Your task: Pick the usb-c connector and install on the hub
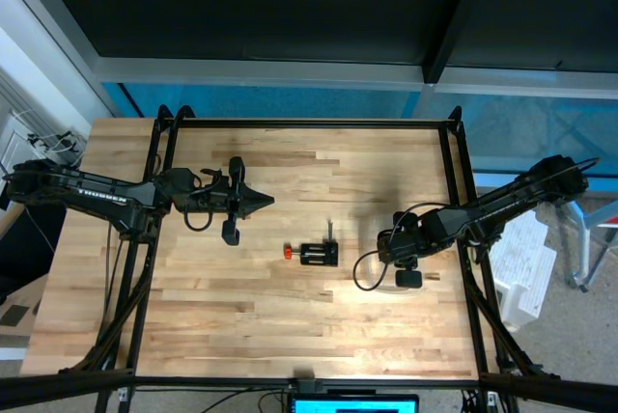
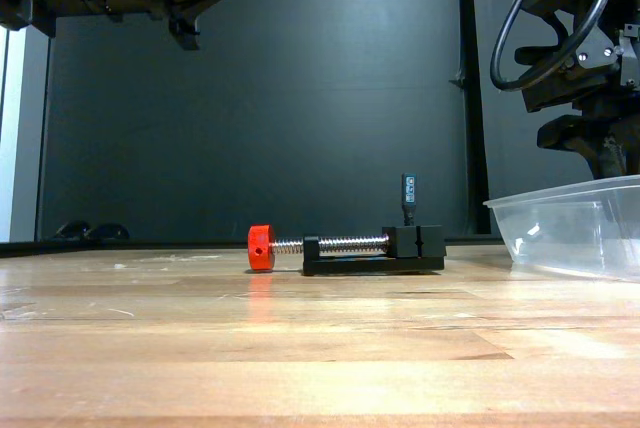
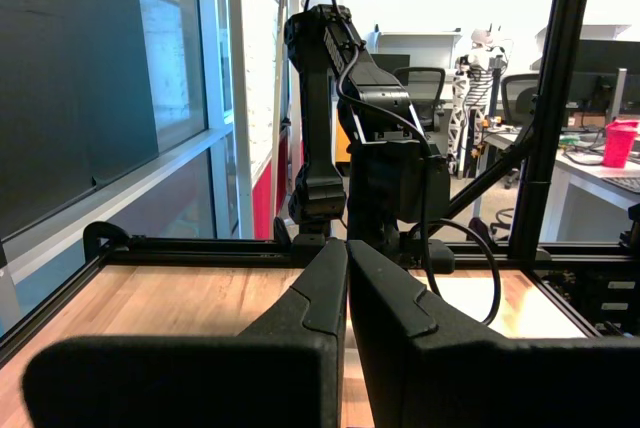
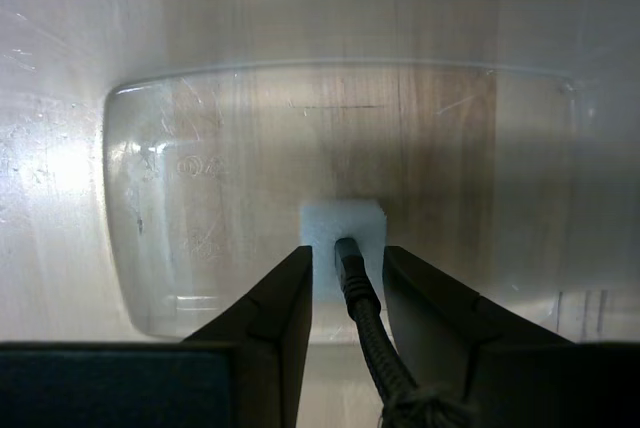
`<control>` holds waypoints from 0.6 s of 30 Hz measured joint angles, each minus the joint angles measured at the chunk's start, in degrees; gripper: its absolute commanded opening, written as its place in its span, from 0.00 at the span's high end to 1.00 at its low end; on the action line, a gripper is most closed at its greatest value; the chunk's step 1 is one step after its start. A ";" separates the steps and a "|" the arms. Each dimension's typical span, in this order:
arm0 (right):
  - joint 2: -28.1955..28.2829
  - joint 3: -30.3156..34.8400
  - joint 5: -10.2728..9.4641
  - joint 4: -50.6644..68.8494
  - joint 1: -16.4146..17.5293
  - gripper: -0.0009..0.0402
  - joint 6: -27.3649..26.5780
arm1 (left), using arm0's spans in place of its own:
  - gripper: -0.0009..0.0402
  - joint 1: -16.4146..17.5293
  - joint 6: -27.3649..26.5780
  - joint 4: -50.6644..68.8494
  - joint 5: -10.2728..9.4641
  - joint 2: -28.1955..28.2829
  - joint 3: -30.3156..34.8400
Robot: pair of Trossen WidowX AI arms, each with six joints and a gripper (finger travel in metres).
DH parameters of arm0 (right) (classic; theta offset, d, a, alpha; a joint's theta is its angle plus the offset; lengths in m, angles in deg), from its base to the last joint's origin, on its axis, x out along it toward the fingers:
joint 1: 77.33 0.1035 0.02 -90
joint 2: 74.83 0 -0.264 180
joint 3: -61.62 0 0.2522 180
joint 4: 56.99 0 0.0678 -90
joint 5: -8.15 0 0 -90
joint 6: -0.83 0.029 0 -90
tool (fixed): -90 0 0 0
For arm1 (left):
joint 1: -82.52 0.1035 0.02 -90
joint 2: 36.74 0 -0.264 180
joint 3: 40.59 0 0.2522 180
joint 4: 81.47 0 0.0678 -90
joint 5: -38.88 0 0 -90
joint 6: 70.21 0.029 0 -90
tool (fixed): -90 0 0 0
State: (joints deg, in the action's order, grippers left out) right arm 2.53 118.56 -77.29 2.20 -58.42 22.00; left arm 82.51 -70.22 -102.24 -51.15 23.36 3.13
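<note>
Wooden table under two black arms. White lettering on the left arm reads TROSSEN. An embossed mark on the floor of the clear tray is too faint to read. The right gripper reaches into that tray with its jaws spread. The whitish connector lies on the tray floor just past their tips, centred on the gap; contact cannot be judged. A dark cord runs back between them. The left gripper hangs high, jaws pressed together. The hub sits mid-table, apart from both.
</note>
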 measured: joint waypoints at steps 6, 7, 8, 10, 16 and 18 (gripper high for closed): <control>0.00 0.04 -0.02 0.11 0.00 0.87 0.00 | 0.98 0.00 0.00 -0.02 0.00 0.00 0.00; 0.00 0.07 -0.02 0.11 0.00 0.88 0.00 | 0.98 0.00 0.00 0.00 0.02 0.00 0.00; 0.00 0.07 -0.02 0.11 0.00 0.89 0.00 | 0.98 0.00 0.00 0.00 0.02 0.00 0.00; 0.00 0.09 -0.02 0.13 -0.02 0.92 0.00 | 0.98 0.00 0.00 0.00 0.00 0.00 0.00; 0.00 0.11 -0.04 0.11 -0.02 0.98 0.00 | 0.98 0.00 -0.02 0.00 0.00 0.00 -0.02; 0.00 0.11 -0.02 0.11 -0.02 0.97 0.00 | 0.98 0.00 -0.02 0.00 0.00 0.00 0.00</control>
State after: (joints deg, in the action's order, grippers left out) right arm 2.53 118.67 -77.31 2.31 -58.44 22.00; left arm 82.51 -70.24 -102.24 -51.15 23.36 3.13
